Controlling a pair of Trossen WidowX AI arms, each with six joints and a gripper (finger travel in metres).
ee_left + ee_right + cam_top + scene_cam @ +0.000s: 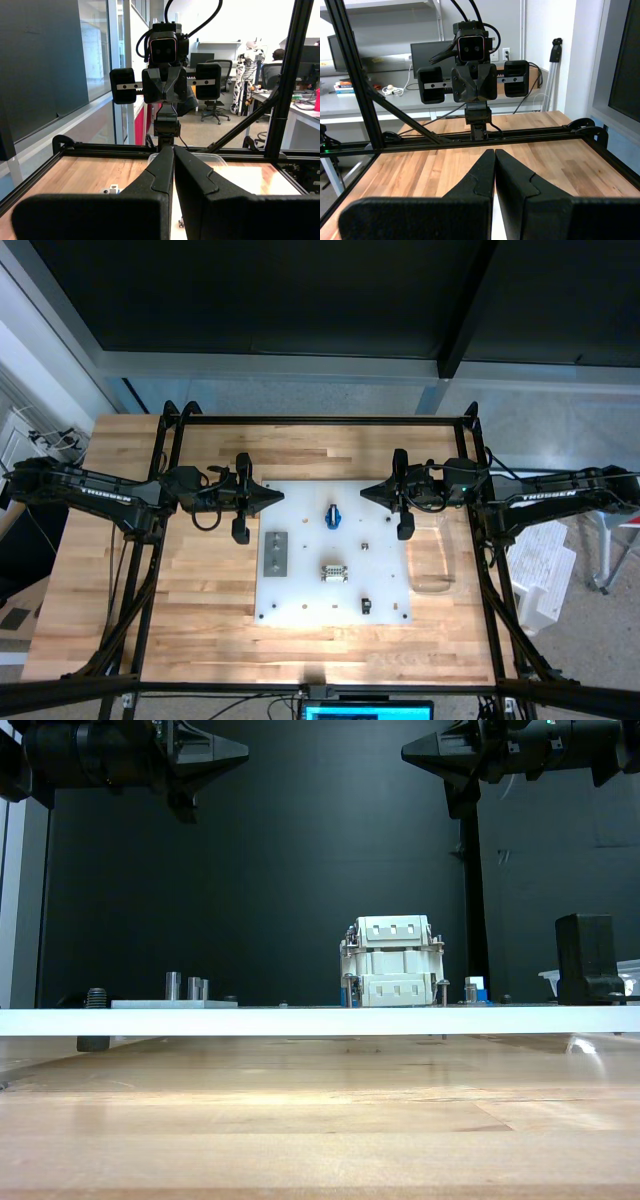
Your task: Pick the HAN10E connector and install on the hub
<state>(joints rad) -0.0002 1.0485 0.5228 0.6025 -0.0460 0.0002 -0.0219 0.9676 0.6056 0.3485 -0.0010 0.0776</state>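
Observation:
One pale beige stack stands near the middle of the white board (300, 600). In the low view the HAN10E connector (392, 932) sits as the upper tier on the flanged hub (392, 986). From above they read as a single piece, the connector (335, 572), with dark pin dots on its top face. My left gripper (281, 497) hangs high over the board's left edge, shut and empty, its fingertips (170, 152) pressed together. High over the board's right side, my right gripper (363, 493) is also shut on nothing, fingertips (491, 155) touching. Both are far above the stack.
A grey metal block (275, 552) with two holes lies left of the stack. A small blue part (333, 515) is behind it and a small black part (366, 605) in front to the right. A clear plastic tray (432, 555) sits off the board's right edge.

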